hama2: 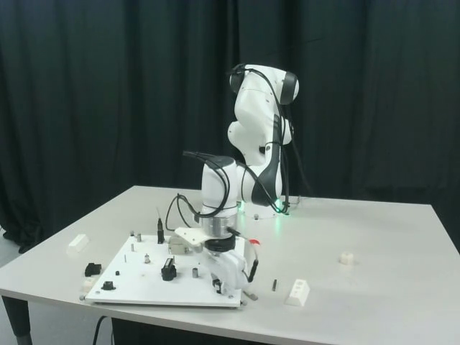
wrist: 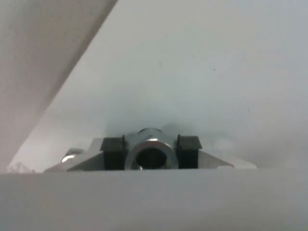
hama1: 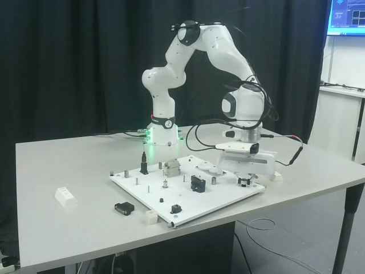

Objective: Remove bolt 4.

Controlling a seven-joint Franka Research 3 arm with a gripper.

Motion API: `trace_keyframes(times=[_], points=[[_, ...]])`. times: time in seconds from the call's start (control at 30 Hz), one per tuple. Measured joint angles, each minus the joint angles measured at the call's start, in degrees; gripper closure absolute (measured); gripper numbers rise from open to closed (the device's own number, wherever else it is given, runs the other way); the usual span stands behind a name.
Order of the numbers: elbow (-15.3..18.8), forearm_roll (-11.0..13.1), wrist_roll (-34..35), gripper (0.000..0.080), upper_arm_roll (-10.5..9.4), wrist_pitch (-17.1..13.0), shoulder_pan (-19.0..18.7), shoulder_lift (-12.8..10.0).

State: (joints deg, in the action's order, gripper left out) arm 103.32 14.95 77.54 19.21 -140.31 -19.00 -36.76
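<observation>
We see the hand (wrist: 151, 155) pinching a metal bolt (wrist: 151, 153): in the wrist view the two black fingertips (wrist: 113, 151) stand pressed against either side of its shiny head, spread only as wide as the head itself. The hollow in the top of the head faces the camera, and the bolt sits centred between the pads.

In the first room view the hand (hama1: 245, 180) is low over the near right corner of the white board (hama1: 188, 197), where the bolt (hama1: 244, 182) stands. We cannot tell from any view whether the bolt is seated in the board or already lifted clear.

We judge the step in hand to be the pull-out. To do it well, we keep the grip firm and even, and draw the bolt straight along its own axis with no sideways lean, so the shank does not bind in its hole. We clear the neighbouring pins and black blocks (hama1: 198, 184) on the board before moving across.

The board lies on the grey bench (hama1: 68, 160), in front of the white arm (hama1: 217, 51).
</observation>
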Motion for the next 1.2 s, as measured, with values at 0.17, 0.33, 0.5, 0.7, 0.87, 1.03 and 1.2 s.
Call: trace_keyframes(times=[0.17,0.33,0.5,0.7,0.87,1.03,1.2], points=[[0.0,0.0,-4.71,0.0574,-0.01,-0.08,0.0,0.0],[0.02,-0.12,-9.82,0.0574,-0.02,-0.12,0.0,0.03],[0.06,-0.54,-16.72,0.0574,-0.09,-0.12,-0.01,0.07],[0.15,-0.65,-23.39,0.0574,-0.09,-0.13,-0.01,0.11],[0.19,-0.7,-28.41,0.0574,-0.09,-0.13,-0.01,0.13],[0.24,-0.7,-34.42,0.0574,-0.09,-0.13,-0.01,0.18],[0.34,-0.7,-38.52,0.0574,-0.09,-0.12,-0.01,0.28]])
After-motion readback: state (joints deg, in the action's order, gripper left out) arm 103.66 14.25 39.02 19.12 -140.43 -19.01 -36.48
